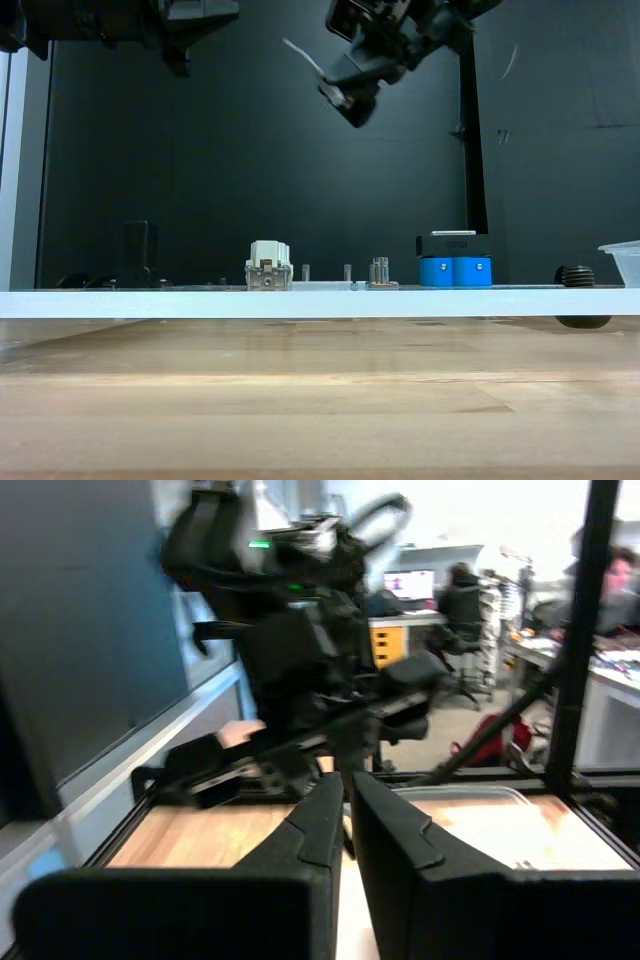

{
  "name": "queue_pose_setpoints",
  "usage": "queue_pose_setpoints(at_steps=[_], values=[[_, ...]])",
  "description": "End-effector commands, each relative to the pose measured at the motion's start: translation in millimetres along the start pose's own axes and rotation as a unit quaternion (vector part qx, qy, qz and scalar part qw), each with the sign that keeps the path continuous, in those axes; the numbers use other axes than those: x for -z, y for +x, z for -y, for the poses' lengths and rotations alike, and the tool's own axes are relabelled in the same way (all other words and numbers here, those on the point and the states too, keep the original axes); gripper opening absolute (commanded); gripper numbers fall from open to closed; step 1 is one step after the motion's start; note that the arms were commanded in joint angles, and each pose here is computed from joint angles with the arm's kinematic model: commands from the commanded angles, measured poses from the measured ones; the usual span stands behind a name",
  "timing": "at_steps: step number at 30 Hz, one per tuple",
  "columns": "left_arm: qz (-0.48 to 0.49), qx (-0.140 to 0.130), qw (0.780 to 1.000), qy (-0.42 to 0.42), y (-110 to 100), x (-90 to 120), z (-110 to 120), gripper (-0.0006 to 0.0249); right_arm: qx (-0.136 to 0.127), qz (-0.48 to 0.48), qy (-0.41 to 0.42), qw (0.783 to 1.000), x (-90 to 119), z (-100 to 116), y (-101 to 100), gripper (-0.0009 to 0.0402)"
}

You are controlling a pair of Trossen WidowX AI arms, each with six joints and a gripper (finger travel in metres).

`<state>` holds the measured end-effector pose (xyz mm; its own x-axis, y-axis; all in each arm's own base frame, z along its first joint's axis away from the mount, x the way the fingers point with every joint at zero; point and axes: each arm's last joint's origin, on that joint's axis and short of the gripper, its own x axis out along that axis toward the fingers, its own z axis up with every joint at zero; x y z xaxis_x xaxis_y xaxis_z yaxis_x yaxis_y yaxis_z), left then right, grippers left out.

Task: Pick the RJ45 connector and install on the taskboard

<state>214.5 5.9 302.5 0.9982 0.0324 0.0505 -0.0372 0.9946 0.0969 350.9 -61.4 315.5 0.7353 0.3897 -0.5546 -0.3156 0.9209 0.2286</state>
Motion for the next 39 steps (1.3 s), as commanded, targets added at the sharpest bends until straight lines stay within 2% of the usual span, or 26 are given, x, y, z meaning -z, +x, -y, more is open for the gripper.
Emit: queue_pose_setpoints(at_steps=[1, 5, 9, 12, 15, 18, 22, 26, 34, 39], values=[[-0.006, -0.003, 1.0, 0.007, 1, 2, -1, 0.0059, -0.023, 0.015, -0.02, 0.999, -10, 8, 2, 0.0], [-0.021, -0.008, 1.0, 0.002, 6, 8, -2, 0.0112, -0.026, 0.028, -0.031, 0.999, -19, 17, 4, 0.0], [-0.04, -0.039, 0.998, -0.016, 15, 16, -4, 0.0157, -0.03, 0.037, -0.033, 0.998, -27, 26, 6, 0.0], [-0.037, -0.045, 0.998, -0.033, 18, 18, -5, 0.0178, -0.03, 0.04, -0.039, 0.998, -30, 28, 8, 0.0], [-0.017, -0.045, 0.998, -0.051, 19, 15, -7, 0.0186, -0.029, 0.043, -0.047, 0.998, -31, 28, 7, 0.0], [-0.004, -0.041, 0.997, -0.058, 20, 13, -7, 0.0185, -0.029, 0.044, -0.054, 0.997, -30, 28, 8, 0.0], [0.004, -0.03, 0.997, -0.068, 22, 13, -6, 0.0168, -0.028, 0.046, -0.056, 0.997, -31, 28, 7, 0.0], [0.026, 0.0, 0.996, -0.082, 24, 10, -6, 0.0146, -0.04, 0.051, -0.059, 0.996, -31, 28, 8, 0.0], [0.03, 0.004, 0.994, -0.101, 29, 14, -6, 0.0112, -0.039, 0.056, -0.062, 0.996, -32, 28, 7, 0.0], [0.033, -0.002, 0.994, -0.106, 32, 15, -7, 0.0096, -0.038, 0.057, -0.063, 0.996, -32, 29, 7, 0.0]])
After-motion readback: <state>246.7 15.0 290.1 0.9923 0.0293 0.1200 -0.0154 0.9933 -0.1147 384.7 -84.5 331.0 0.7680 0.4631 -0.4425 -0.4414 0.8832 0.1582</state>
